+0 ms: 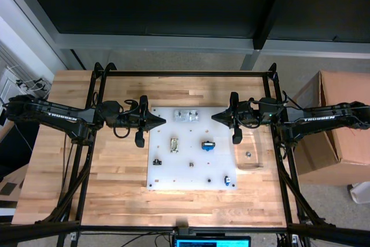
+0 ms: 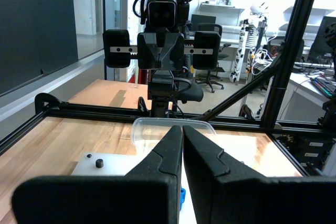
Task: Pick the M12 nut and place it on its threads and fasten
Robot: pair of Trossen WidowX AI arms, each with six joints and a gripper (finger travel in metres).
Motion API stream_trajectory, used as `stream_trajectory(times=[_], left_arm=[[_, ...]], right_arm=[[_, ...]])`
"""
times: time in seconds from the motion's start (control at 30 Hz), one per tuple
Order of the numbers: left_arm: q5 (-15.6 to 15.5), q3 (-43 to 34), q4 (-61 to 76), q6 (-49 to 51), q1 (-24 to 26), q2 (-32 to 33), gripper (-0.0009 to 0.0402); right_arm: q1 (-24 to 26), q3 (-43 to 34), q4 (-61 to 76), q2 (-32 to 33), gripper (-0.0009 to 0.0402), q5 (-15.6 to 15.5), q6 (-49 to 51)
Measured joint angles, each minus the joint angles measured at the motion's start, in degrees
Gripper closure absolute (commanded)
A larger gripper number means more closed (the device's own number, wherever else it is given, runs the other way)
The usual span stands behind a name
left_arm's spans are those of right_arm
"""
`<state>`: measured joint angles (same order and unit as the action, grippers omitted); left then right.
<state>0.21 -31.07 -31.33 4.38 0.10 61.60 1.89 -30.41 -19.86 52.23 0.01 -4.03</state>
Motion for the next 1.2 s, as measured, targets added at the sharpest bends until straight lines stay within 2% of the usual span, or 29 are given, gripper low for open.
stream_trajectory(times=[1.1, 1.2], left_arm=[[0.0, 0.0, 0.0, 0.0, 0.0, 0.0, 0.0393], [0.0, 0.0, 0.0, 0.0, 0.0, 0.0, 0.0393]], right_arm=[[0.0, 0.0, 0.1, 0.0, 0.0393, -0.1, -0.1], [0.0, 0.0, 3.7, -0.7, 0.0393, -1.6, 0.1]])
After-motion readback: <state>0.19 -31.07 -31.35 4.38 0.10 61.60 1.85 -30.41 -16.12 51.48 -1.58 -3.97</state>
